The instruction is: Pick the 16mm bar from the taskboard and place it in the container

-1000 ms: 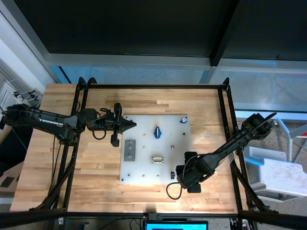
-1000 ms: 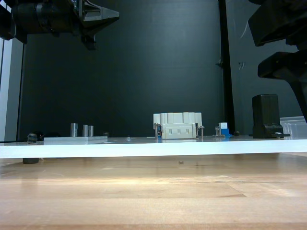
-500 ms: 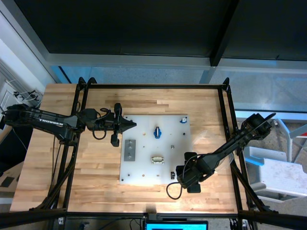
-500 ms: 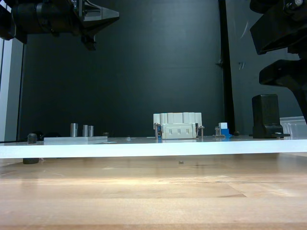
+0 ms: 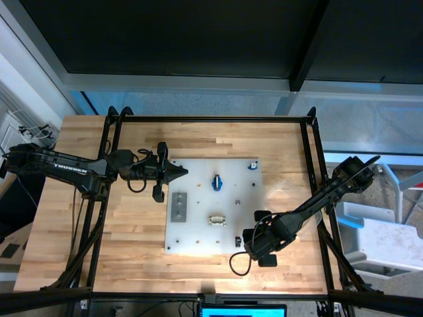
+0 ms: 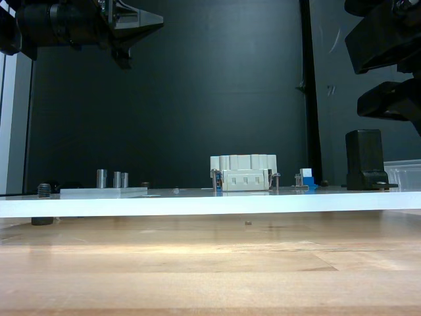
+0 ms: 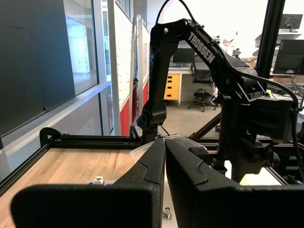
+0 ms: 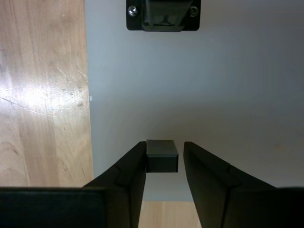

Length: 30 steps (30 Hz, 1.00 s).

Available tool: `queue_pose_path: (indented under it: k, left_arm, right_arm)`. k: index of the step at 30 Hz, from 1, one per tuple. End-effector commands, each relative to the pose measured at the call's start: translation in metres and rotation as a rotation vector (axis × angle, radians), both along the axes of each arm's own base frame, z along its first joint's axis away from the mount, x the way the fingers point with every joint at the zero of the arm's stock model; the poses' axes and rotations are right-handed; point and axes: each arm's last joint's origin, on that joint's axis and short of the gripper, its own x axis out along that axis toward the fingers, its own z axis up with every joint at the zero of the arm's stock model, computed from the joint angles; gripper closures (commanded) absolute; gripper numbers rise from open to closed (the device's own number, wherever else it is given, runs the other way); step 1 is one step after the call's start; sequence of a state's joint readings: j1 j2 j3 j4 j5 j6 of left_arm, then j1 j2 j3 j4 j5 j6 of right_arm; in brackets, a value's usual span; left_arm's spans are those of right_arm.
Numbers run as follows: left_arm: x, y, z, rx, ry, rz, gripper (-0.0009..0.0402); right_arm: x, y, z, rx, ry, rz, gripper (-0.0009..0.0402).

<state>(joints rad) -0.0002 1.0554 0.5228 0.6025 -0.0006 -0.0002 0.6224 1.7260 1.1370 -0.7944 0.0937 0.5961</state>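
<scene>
My right gripper (image 8: 164, 151) hangs over the front right part of the white taskboard (image 5: 198, 228). It is shut on the 16mm bar (image 8: 162, 156), a small dark piece held between its fingertips, clear of the board. From above, the right gripper (image 5: 253, 242) sits just right of the black blocky fitting (image 5: 238, 240). The clear container (image 5: 279, 189) lies on the wood beside the board's right edge. My left gripper (image 5: 182, 171) is shut on nothing and hovers high over the board's back left edge.
On the board stand a grey metal block (image 5: 179, 206), a blue knob (image 5: 216, 182) and a silver connector (image 5: 216, 220). The black fitting (image 8: 163, 14) is just ahead of my right fingertips. A black frame rail (image 5: 316, 172) runs along the table's right side.
The right gripper has risen a little above the board beside the black fitting. The left arm has not moved.
</scene>
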Motion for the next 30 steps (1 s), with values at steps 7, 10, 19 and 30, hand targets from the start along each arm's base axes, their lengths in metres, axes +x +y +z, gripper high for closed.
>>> queue_pose_path:
  k: [7,10,19,30]
  left_arm:
    - [0.0,0.0,0.0,0.0,0.0,0.0,0.0393]
    - [0.0,0.0,0.0,0.0,0.0,0.0,0.0393]
    - [0.0,0.0,0.0,0.0,0.0,0.0,0.0393]
    - [0.0,0.0,0.0,0.0,0.0,0.0,0.0393]
  right_arm:
    - [0.0,0.0,0.001,-0.005,-0.006,-0.001,0.0354]
    - [0.0,0.0,0.001,-0.004,-0.007,-0.001,0.0368]
    - [0.0,-0.001,0.005,0.002,-0.018,0.0,0.0386]
    - [-0.001,-0.001,0.026,0.011,-0.034,0.001,0.0386]
